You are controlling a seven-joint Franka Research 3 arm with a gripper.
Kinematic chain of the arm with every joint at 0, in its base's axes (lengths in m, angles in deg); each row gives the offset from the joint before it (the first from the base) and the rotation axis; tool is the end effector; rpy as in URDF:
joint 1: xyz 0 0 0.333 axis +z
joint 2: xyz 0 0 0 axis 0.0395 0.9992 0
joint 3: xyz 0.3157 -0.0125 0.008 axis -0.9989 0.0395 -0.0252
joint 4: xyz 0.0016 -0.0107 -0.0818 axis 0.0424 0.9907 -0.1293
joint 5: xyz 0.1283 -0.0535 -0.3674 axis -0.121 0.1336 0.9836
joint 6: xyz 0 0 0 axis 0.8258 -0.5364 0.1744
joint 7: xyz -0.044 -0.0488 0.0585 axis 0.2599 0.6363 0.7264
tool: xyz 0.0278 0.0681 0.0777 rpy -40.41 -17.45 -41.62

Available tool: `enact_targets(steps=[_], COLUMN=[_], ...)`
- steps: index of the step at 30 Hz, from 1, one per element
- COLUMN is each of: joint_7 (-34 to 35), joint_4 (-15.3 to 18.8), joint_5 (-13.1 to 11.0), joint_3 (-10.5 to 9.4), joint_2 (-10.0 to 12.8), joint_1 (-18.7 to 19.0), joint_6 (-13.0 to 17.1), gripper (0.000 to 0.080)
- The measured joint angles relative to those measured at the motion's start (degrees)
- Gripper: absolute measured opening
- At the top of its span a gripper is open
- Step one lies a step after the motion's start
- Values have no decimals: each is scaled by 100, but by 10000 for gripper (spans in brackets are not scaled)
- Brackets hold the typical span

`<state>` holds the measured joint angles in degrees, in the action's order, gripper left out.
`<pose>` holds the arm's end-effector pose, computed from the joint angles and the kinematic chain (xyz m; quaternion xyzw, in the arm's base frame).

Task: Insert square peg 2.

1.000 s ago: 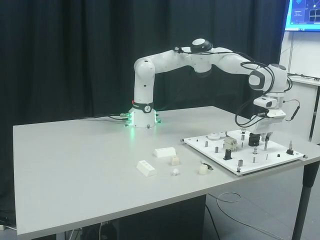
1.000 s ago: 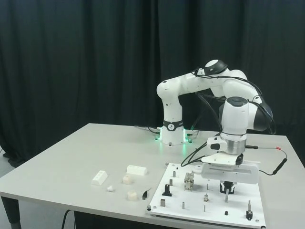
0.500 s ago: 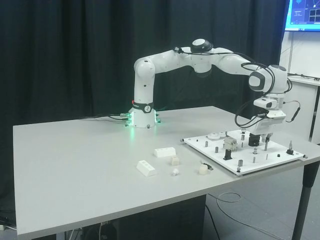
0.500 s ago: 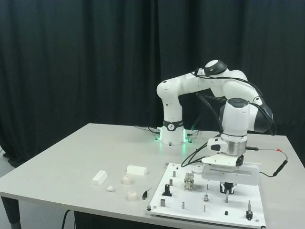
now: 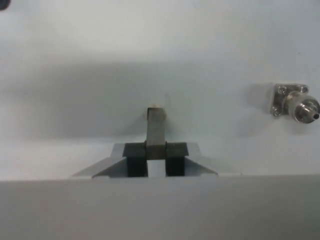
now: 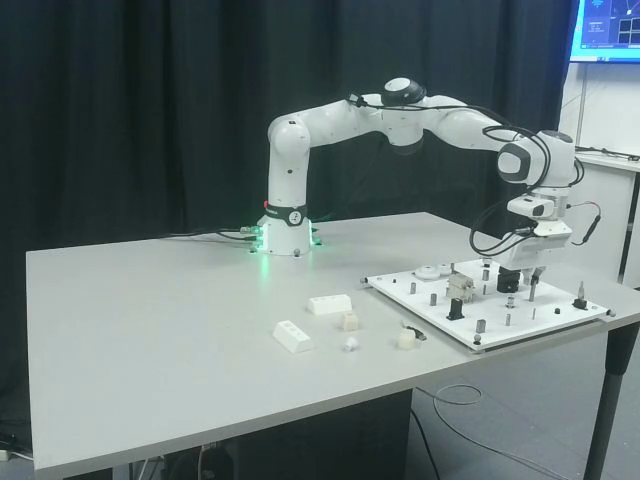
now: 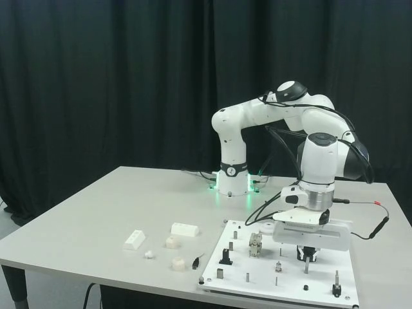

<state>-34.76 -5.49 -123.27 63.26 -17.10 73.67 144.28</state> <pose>0.6422 0.3292 0.2379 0.9249 -0.3795 0.0109 0.0213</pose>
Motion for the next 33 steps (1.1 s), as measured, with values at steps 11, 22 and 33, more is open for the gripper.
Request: enact_targets(steps=[11,22,33], joint_7=[77,119,161], joint_4=[-4,-5,-15], joint_5=[1,8,7], joint_3=[-23,-55,-56], joint_2=[1,0,-1], joint_1=[-1,-21,-34], joint_6=[22,59,58], gripper=[71,71,71])
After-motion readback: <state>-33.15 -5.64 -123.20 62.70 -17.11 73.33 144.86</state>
